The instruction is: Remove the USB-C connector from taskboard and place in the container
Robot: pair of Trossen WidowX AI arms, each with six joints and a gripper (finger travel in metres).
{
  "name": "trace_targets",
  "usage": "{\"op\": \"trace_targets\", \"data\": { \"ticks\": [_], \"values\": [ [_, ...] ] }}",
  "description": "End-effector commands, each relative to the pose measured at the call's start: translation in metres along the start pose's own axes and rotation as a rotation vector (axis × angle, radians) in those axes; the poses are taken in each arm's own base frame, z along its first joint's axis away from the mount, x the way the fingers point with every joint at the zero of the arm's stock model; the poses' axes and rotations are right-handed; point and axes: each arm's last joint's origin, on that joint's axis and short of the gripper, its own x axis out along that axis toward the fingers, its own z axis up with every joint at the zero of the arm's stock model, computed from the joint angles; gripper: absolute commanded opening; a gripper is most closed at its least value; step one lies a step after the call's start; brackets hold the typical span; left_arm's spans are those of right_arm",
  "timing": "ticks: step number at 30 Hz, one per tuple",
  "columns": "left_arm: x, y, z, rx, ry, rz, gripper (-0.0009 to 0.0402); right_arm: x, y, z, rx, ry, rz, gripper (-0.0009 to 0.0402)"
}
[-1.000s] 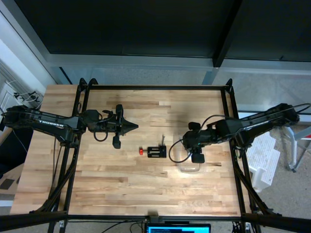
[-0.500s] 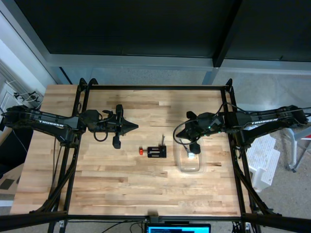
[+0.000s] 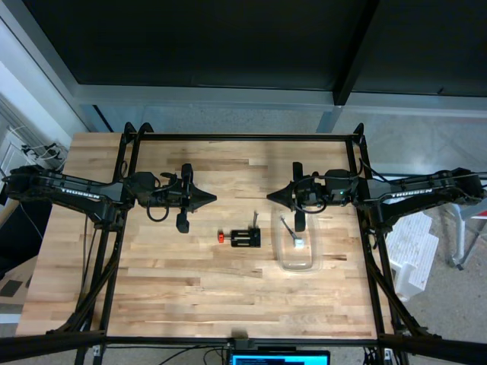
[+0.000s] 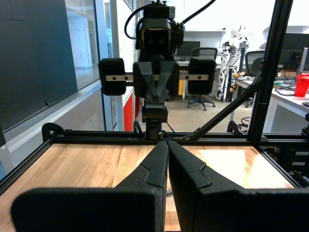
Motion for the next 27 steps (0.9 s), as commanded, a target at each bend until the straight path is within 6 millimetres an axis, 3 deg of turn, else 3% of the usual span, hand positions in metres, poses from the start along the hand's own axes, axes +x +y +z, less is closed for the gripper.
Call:
{"op": "trace_targets", "data": {
  "ticks": [1, 27],
  "values": [
    [0.0, 0.0, 0.0, 0.0, 0.0, 0.0, 0.0, 0.0, -0.002, -0.002, 0.003, -0.049, -0.003, 0.0],
    [0.0, 0.0, 0.0, 0.0, 0.0, 0.0, 0.0, -0.011, -0.003, -0.009, 0.009, -0.09, 0.048, 0.0]
  ]
}}
